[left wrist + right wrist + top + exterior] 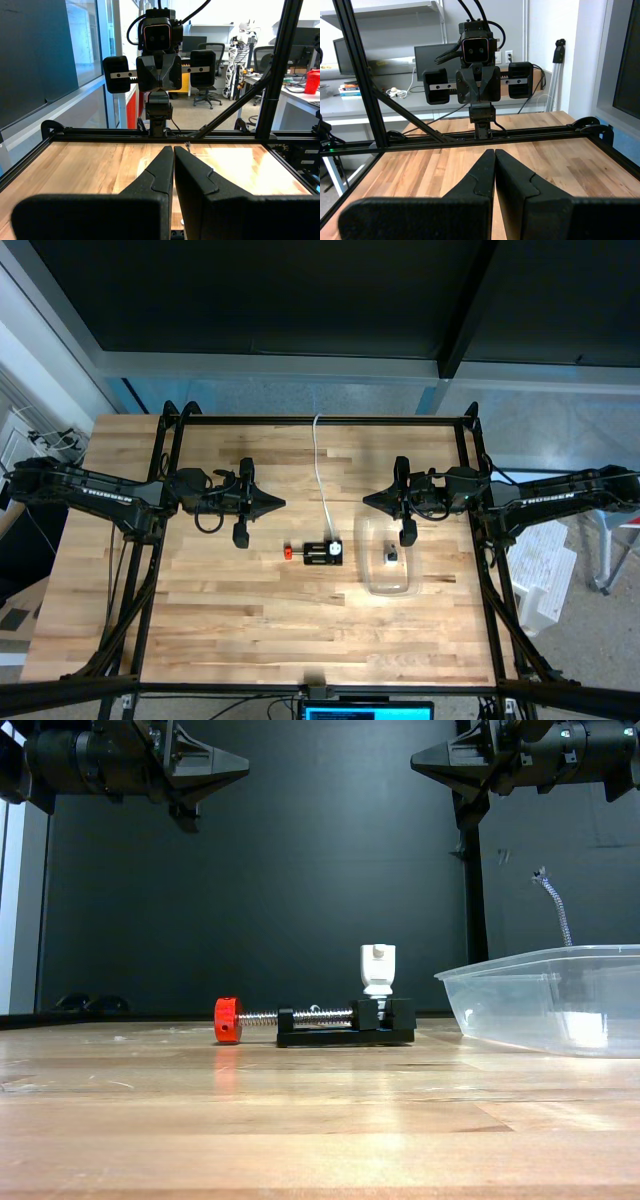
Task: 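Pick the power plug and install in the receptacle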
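Note:
The power plug (pixel 391 556) is a tiny dark block lying inside the clear plastic tray (pixel 404 585), right of centre. The receptacle (pixel 335 550), white-faced, stands upright in a small black clamp fixture (pixel 318 554) with a red knob (pixel 288 552) at mid-table; in the low view the receptacle (pixel 377 968) rises above the fixture (pixel 345 1022). My left gripper (pixel 283 504) hovers high, left of the fixture, shut and empty. My right gripper (pixel 365 502) hangs opposite it, behind the tray, also shut and empty. Both wrist views show closed fingers: left gripper (pixel 173 149), right gripper (pixel 494 151).
A thin white cable (pixel 322 475) runs from the far table edge to the fixture. A black frame (pixel 320 420) borders the wooden table. The tray (pixel 545 1000) sits near the right in the low view, with a grey braided lead (pixel 556 910) rising above it.

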Action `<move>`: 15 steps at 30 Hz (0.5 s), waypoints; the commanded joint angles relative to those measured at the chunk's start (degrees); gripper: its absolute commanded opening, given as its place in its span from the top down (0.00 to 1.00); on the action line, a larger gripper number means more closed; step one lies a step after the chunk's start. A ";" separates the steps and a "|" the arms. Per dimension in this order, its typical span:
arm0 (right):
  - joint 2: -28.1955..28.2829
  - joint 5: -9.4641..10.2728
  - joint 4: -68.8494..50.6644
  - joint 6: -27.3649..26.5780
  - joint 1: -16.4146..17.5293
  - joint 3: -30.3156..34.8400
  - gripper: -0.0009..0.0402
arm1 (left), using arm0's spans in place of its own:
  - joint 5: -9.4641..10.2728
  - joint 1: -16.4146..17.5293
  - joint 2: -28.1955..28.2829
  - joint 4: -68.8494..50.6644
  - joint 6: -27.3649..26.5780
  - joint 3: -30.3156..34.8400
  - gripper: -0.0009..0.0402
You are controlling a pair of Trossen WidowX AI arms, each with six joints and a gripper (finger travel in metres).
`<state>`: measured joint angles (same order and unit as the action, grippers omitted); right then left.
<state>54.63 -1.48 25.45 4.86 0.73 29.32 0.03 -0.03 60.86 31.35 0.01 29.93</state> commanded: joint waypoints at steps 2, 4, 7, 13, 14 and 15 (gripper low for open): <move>0.02 0.00 0.00 0.02 0.02 0.00 0.98 | 0.00 0.02 0.00 0.02 0.00 0.02 0.98; 0.02 0.00 0.02 0.02 0.02 0.00 0.98 | 0.00 0.04 0.00 0.02 -0.02 0.02 0.98; 0.02 0.00 0.02 0.02 0.02 0.00 0.98 | 0.00 0.04 0.00 0.02 -0.02 0.02 0.98; 0.02 0.02 0.15 0.24 0.02 0.00 0.98 | 0.00 0.02 0.00 0.02 -0.02 0.02 0.98; 0.02 0.07 0.26 0.24 0.04 0.00 0.98 | 0.00 0.02 0.00 0.02 0.00 0.02 0.98; 0.02 0.07 0.37 0.24 0.07 0.00 0.98 | 0.00 0.02 0.00 0.02 -0.02 0.02 0.98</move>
<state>54.65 -1.45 25.71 5.08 0.75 29.32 0.05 -0.01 60.86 31.38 -0.01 29.93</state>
